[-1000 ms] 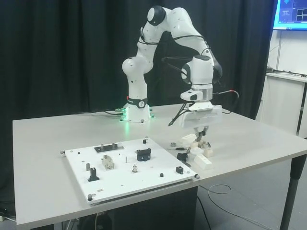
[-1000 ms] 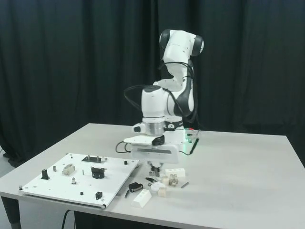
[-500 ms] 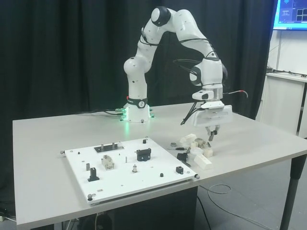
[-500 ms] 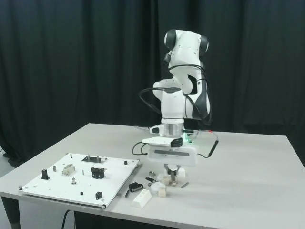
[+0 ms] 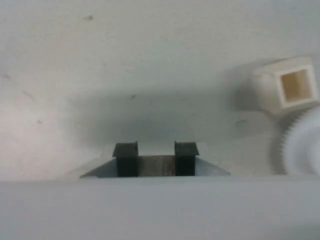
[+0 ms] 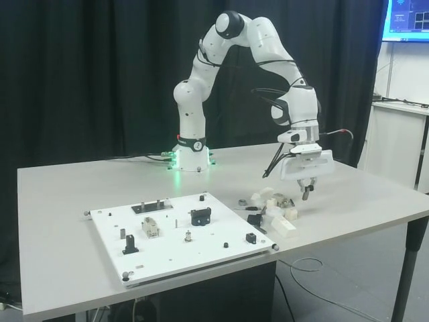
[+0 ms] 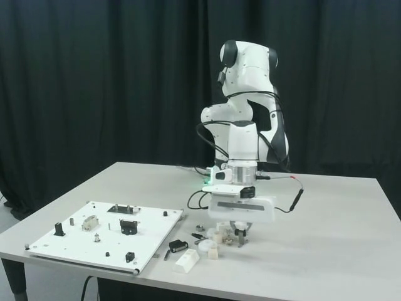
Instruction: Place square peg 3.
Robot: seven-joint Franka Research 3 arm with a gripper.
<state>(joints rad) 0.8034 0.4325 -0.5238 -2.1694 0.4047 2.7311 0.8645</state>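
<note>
Hovering just above the grey table (image 6: pixel 67 201), the white arm's two-fingered gripper (image 5: pixel 155 159) is holding a small grey metal peg between its black fingertips (image 5: pixel 125 151), which are drawn in close around it; whether this is square peg 3 cannot be told. Just beside it, a white block with a square hole (image 5: pixel 288 86) and a white toothed gear (image 5: pixel 302 145) are lying on the table among a cluster of small loose parts (image 6: pixel 271 208). Farther along the table, a white square assembly board (image 6: pixel 175 235) is carrying small black fixtures.
</note>
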